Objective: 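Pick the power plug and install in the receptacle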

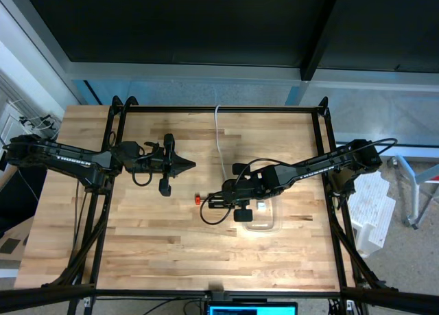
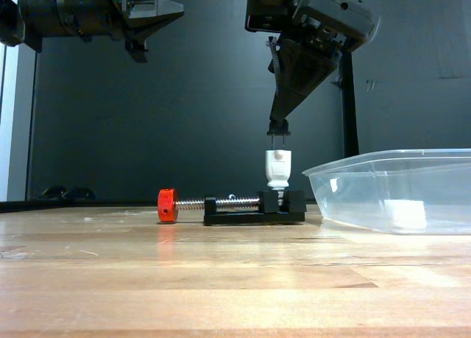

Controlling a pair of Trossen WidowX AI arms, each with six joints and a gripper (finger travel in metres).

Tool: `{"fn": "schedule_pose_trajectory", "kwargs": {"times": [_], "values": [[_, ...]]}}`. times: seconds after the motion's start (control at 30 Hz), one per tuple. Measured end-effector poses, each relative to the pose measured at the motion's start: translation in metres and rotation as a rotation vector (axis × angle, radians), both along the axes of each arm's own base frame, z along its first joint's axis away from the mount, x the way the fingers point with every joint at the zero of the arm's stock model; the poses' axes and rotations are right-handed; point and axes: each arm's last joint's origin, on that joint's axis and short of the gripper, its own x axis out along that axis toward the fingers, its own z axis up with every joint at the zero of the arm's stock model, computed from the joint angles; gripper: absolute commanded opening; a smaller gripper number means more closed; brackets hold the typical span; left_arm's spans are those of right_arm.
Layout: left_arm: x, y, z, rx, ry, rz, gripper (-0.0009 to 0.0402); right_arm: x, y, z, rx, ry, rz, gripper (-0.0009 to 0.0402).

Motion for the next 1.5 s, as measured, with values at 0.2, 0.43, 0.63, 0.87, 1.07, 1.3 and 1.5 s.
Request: {"fn": "schedule_pose_trajectory", "kwargs": {"times": [0.2,0.43,0.63,0.87,1.07,1.3,1.5], "values": [[0.000,0.000,0.000,0.000,0.000,0.000,0.0000,0.000,0.000,-0.001,0.004,0.000,0.002,0.0000],[0.000,0.000,0.000,0.000,0.000,0.000,0.0000,0.000,0.000,-0.003,0.003,0.002,0.001,0.0000],[0.000,0.000,0.000,0.000,0.000,0.000,0.0000,0.000,0.000,-0.005,0.005,-0.009,0.001,0.0000],[0.000,0.000,0.000,0.000,0.000,0.000,0.0000,-0.002,0.000,-0.014,0.004,-0.015,-0.003,0.0000],[0.000,0.000,0.000,0.000,0.000,0.000,0.0000,-0.003,-0.001,-0.021,0.004,-0.025,-0.006,0.0000],[0.000,0.000,0.000,0.000,0.000,0.000,0.0000,-0.005,-0.001,-0.031,0.007,-0.039,-0.006,0.0000],[0.000,0.000,0.000,0.000,0.000,0.000,0.0000,-0.007,-0.001,-0.037,0.008,-0.044,-0.006,0.0000]]}}
